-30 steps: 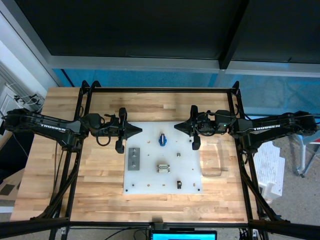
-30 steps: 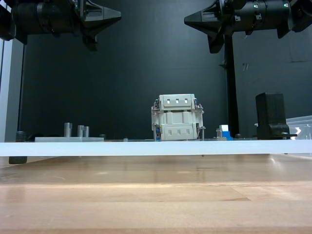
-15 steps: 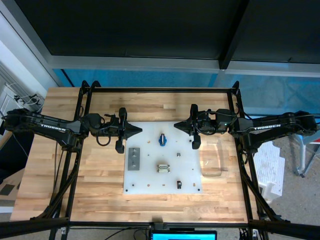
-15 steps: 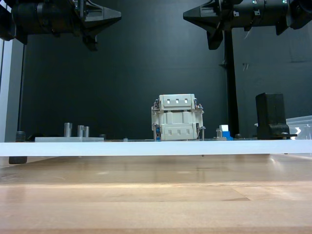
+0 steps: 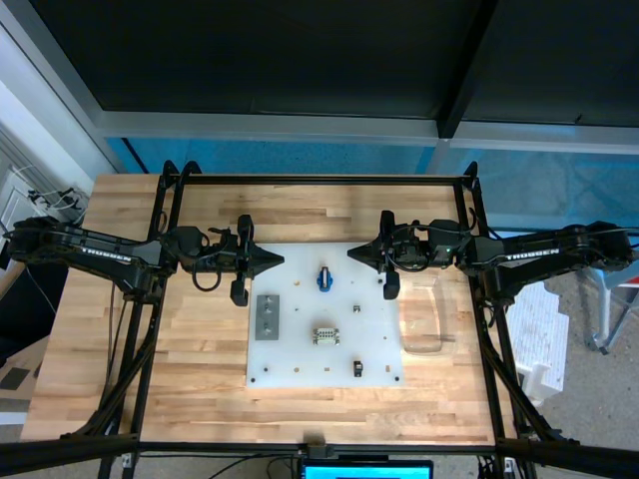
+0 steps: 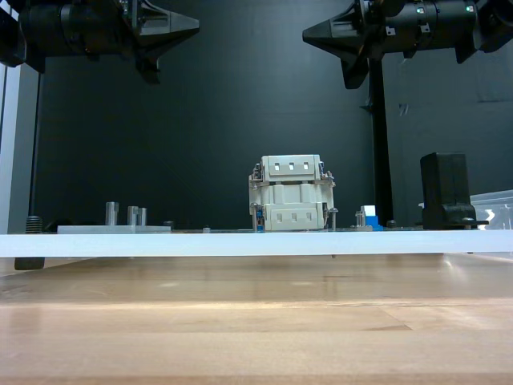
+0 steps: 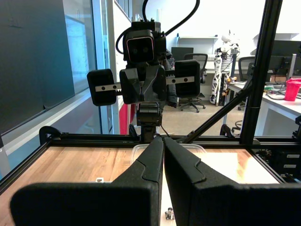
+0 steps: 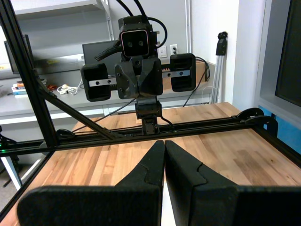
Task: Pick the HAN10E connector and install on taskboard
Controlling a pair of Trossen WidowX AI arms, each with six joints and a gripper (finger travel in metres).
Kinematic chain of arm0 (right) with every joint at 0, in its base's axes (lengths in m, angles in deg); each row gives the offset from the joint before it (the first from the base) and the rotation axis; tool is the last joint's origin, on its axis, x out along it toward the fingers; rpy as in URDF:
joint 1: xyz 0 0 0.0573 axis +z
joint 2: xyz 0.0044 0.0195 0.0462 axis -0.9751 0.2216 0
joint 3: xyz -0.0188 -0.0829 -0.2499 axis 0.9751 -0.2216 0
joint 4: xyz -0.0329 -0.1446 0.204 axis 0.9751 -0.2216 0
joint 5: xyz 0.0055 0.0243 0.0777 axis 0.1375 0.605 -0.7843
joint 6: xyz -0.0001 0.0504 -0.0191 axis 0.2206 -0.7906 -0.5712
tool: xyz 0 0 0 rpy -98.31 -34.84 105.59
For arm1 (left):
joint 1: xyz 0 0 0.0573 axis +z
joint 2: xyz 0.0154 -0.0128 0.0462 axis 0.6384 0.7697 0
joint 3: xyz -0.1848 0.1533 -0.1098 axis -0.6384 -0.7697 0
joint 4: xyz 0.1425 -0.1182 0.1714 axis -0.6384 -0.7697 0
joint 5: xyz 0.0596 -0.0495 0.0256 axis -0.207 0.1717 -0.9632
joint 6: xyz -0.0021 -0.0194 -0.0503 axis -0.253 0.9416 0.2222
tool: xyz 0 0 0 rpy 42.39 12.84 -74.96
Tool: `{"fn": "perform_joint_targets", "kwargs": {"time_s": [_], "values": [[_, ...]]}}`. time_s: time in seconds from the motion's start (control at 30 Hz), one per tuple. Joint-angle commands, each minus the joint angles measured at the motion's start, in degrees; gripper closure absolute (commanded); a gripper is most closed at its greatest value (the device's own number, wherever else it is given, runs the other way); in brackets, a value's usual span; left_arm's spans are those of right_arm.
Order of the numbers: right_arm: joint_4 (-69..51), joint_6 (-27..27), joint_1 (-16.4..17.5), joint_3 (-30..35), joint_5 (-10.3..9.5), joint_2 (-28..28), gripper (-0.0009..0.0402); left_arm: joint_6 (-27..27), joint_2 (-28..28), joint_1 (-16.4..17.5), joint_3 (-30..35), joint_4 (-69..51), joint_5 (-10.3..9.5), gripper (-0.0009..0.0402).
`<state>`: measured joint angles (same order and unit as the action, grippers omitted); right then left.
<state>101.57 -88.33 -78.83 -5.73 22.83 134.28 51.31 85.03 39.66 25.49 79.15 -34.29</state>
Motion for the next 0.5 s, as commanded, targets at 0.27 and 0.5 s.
{"fn": "perform_joint_targets", "kwargs": {"time_s": [0.27,0.5], "values": [[0.5,0.0,0.1,-0.2,-1.18,0.0,0.0393,0.0,0.0,0.0,0.0,0.0,0.00,0.0392],[0.3,0.0,0.1,0.6,-1.11,0.0,0.0393,0.0,0.0,0.0,0.0,0.0,0.00,0.0392]]}}
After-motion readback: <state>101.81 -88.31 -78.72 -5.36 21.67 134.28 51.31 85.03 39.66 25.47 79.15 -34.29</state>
